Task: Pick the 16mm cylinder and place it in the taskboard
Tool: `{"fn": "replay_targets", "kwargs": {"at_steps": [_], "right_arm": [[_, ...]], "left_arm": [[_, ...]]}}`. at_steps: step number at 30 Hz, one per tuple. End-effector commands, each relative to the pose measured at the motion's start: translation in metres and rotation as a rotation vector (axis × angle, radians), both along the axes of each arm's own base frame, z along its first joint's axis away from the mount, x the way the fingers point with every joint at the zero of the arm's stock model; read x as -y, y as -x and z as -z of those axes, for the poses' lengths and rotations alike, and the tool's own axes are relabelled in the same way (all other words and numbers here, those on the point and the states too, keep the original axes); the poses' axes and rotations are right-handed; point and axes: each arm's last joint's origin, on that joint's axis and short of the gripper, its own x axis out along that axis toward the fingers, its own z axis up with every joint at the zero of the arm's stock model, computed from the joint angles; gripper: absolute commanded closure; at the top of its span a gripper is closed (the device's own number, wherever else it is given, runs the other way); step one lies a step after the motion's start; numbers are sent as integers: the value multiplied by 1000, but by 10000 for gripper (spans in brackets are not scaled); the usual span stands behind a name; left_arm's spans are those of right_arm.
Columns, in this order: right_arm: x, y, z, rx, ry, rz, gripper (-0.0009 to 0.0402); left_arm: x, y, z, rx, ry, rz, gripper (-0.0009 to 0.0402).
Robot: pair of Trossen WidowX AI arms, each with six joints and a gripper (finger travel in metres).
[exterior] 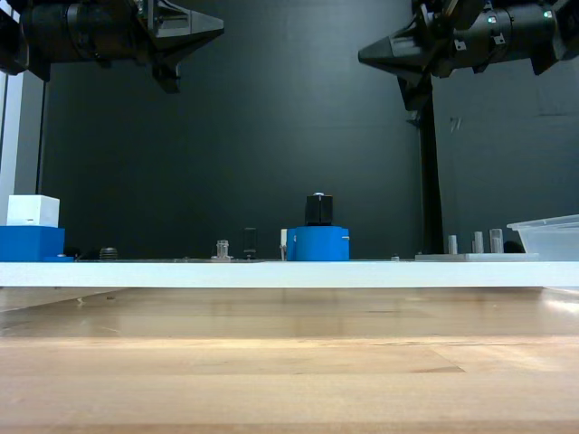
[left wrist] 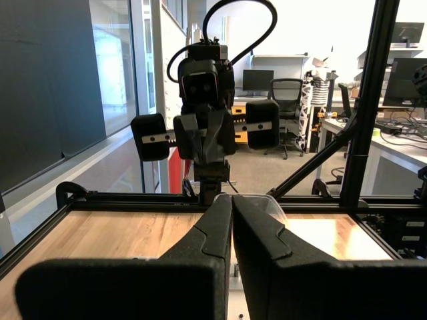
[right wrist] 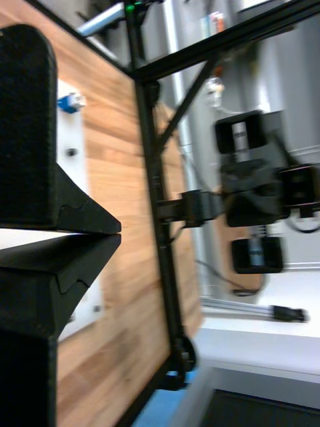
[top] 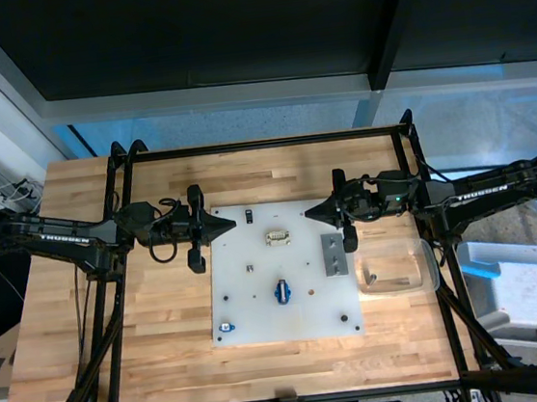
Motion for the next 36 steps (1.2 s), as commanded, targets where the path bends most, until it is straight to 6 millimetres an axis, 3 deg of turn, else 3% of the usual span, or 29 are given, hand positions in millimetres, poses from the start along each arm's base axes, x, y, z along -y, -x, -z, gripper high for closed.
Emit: {"fn": "replay_targets", "kwargs": {"at_steps": [1, 16, 36], "right_arm": [[-3, -1, -3, -70, -2, -16, 393], [-13, 9, -26, -418, -10, -71, 393], [-23, 22, -25, -735, -65, -82, 393]], "left_arm": [[0, 0, 0, 0, 0, 0, 393], [0, 0, 0, 0, 0, 0, 393], [0, 0, 0, 0, 0, 0, 393]]}}
